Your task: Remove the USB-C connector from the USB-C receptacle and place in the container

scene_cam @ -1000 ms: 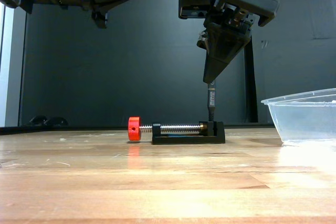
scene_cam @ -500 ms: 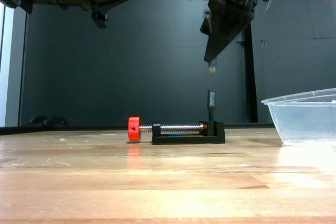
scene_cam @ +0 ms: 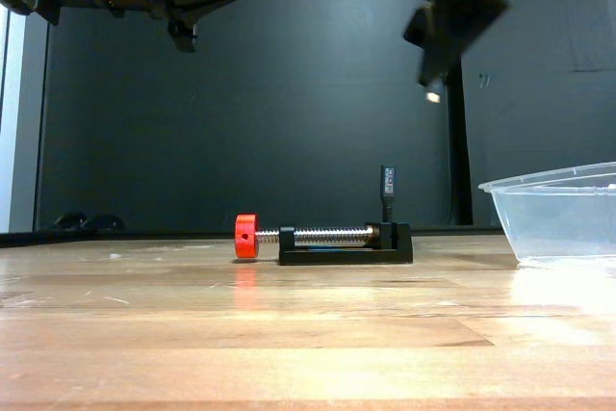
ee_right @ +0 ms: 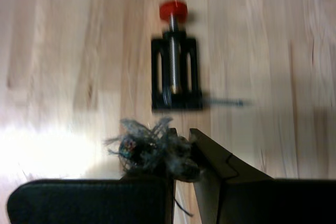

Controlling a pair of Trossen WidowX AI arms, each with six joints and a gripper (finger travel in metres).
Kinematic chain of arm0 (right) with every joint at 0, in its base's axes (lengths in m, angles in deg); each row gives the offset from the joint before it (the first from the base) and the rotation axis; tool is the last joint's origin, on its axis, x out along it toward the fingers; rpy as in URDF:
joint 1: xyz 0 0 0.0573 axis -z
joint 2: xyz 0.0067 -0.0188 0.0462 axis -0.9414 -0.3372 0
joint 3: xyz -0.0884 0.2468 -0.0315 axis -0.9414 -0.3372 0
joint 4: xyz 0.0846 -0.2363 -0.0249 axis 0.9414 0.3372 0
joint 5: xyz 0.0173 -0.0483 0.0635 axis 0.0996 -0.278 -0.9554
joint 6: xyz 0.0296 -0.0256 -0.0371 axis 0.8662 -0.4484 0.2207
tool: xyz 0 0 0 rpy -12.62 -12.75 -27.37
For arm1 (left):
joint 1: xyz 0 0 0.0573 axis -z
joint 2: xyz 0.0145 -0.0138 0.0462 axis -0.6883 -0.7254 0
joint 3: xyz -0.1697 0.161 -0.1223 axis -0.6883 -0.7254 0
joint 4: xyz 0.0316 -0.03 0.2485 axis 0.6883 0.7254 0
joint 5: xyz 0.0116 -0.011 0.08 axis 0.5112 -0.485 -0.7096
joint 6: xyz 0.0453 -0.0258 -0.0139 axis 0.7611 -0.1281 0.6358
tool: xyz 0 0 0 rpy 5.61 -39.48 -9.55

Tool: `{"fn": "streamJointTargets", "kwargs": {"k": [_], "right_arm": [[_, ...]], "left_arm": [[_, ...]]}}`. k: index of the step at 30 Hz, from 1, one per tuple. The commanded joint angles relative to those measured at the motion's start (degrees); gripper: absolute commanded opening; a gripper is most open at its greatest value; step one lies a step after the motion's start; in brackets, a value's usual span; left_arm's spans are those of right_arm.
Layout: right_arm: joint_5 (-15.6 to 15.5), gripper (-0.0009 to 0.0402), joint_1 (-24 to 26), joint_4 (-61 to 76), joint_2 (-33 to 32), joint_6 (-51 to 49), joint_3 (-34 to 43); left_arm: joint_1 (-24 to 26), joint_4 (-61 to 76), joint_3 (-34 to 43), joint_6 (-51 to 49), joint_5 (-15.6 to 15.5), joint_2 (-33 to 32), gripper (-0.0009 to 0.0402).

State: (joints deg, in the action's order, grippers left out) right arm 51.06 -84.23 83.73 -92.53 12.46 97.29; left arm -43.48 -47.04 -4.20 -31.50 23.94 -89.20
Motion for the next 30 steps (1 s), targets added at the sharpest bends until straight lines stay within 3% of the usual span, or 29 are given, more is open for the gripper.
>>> {"fn": "streamJointTargets", "kwargs": {"k": [1, 18, 30], "right_arm": [[0.0, 0.0000, 0.1, -0.2, 3.1, 1.0, -4.1], [1.6, 0.0000, 0.3, 6.8, 18.8, 6.1, -19.3], [1.6, 0.0000, 0.5, 6.5, 21.1, 7.8, -23.5]], "left_arm": [[0.0, 0.0, 0.0, 0.0, 0.0, 0.0, 0.0000], [0.0, 0.0, 0.0, 0.0, 0.0, 0.0, 0.0000], [0.0, 0.0, 0.0, 0.0, 0.0, 0.0, 0.0000]]}}
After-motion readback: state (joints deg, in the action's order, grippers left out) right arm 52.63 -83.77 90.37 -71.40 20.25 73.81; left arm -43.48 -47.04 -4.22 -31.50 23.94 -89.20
